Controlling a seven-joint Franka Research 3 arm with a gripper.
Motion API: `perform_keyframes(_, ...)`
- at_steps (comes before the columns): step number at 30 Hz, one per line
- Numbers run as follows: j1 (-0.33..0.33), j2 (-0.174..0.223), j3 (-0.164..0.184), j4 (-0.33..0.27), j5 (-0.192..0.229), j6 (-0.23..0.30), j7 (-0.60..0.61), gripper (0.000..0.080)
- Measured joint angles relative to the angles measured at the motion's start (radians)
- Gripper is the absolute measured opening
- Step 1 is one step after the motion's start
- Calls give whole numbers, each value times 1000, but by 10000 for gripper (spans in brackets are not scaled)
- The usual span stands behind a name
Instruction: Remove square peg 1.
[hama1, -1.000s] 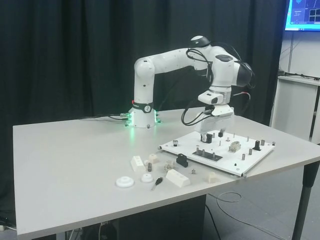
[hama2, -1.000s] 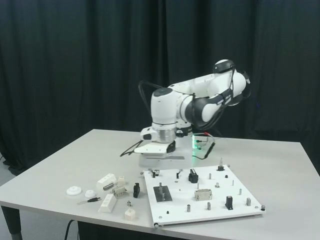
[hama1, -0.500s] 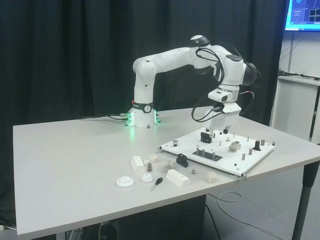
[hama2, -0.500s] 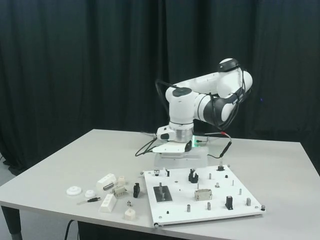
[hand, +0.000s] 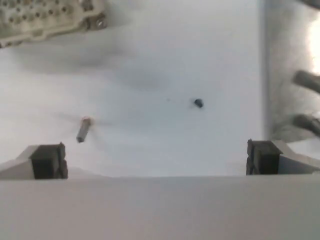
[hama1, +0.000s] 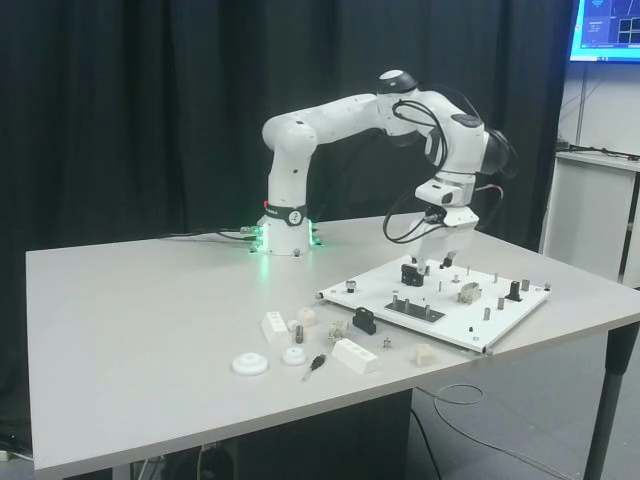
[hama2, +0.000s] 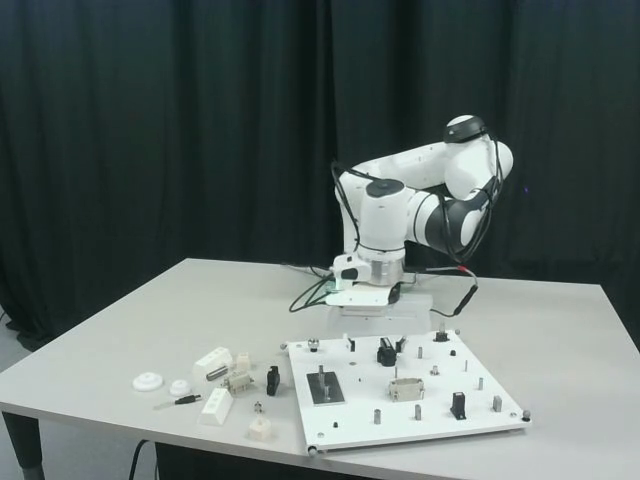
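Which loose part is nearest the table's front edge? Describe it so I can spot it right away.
Start at the white board on the grey table, then look to the cluster of loose parts beside it, on the side away from the arm's base. Nearest the table's front edge lies a small white block with a raised top, apart from the longer white piece.

Even room light; wrist view blurred, softly shadowed
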Motion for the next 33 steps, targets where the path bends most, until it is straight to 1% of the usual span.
perform_keyframes(6,43,-2,13,-39,25,35,20,800)
perform_keyframes(15,78,-13,53,-71,47,109,43,800)
perform_keyframes(25,88,-15,93,-75,75,148,65,800)
perform_keyframes(33,94,-15,116,-75,87,162,78,800)
